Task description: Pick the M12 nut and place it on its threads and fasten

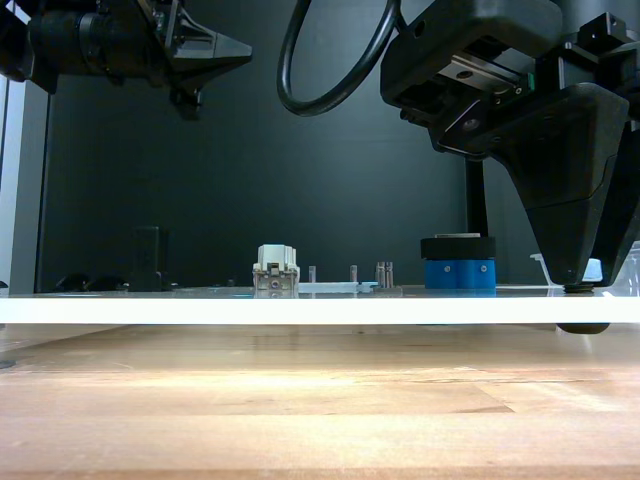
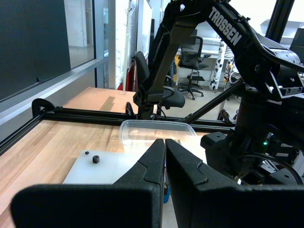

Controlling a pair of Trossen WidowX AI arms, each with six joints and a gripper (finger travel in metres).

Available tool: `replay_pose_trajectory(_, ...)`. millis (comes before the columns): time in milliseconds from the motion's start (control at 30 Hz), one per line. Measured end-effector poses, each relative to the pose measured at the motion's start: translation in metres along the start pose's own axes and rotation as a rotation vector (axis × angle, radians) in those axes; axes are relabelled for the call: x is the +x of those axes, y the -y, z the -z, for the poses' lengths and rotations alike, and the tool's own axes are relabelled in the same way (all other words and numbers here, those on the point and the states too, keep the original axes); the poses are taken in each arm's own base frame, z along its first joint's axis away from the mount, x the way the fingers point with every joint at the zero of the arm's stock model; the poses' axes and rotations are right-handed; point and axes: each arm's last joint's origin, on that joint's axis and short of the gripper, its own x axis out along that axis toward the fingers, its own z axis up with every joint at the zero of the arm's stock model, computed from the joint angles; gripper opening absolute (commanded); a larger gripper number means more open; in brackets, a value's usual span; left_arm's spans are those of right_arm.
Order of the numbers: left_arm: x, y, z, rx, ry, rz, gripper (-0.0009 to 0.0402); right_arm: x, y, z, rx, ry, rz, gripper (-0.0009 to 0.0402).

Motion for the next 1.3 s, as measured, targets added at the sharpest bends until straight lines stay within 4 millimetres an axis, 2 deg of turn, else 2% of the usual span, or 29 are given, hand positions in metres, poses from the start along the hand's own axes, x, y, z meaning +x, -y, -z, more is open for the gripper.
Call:
replay_pose_trajectory(500,0.0,0.0,0.0001,0.0,0.0,0.0,0.0,0.0002,0.0,0.0011,0.001,-0.008,-0.001,0.0019)
replay_pose_trajectory(967,0.0,0.0,0.0,0.0,0.0,0.0,0.0,0.0015,-0.0007,0.0017,-0.009,-0.027,-0.004,0.0153)
replay_pose_trajectory(1133,0.0,0.0,0.0,0.0,0.0,0.0,0.0,0.0002,-0.0004,0.002,-0.017,-0.032,-0.005,0.0181)
replay_pose_trajectory(1300,0.0,0.0,0.0,0.0,0.0,0.0,0.0,-0.0038,0.0008,0.0026,-0.02,-0.053,-0.009,0.0193)
